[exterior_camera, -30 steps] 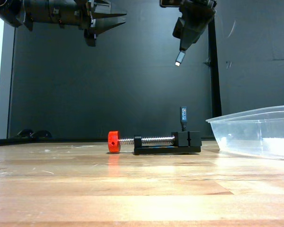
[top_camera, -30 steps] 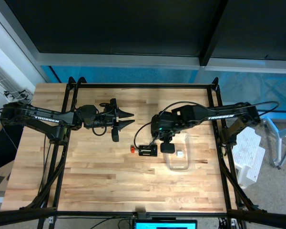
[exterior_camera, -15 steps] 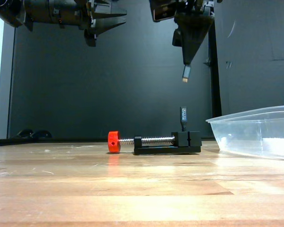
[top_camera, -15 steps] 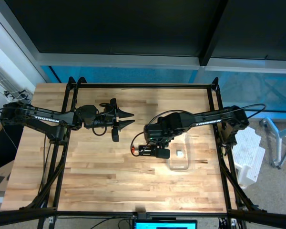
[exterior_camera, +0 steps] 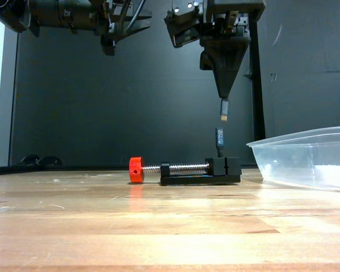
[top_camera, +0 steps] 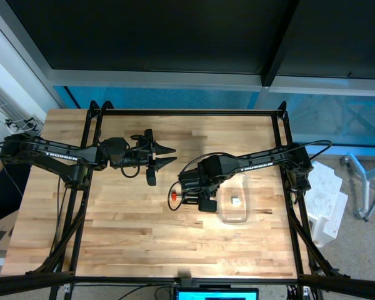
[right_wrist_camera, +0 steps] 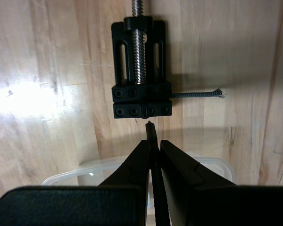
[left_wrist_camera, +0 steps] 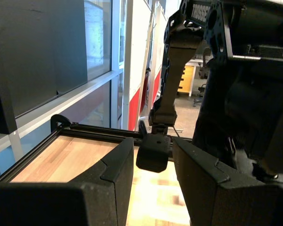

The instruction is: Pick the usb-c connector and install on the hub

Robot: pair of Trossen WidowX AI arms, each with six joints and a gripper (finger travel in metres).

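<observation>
Above the hub (exterior_camera: 199, 170), your right claw (exterior_camera: 222, 97) pinches the connector (exterior_camera: 224, 109) tip-down. The connector hangs just over the pin (exterior_camera: 219, 139), apart from it and a shade to its right in the low view. Descend off-line and it will likely strike the pin, twist in the pinch, or shove the hub. Your left claw (top_camera: 167, 156) hangs spread, well apart, over the tabletop (top_camera: 112, 237).

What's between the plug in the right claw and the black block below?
Only air, per the low view: the usb-c connector in the right gripper hangs above the hub's pin. The left gripper, open, hangs high left.
</observation>
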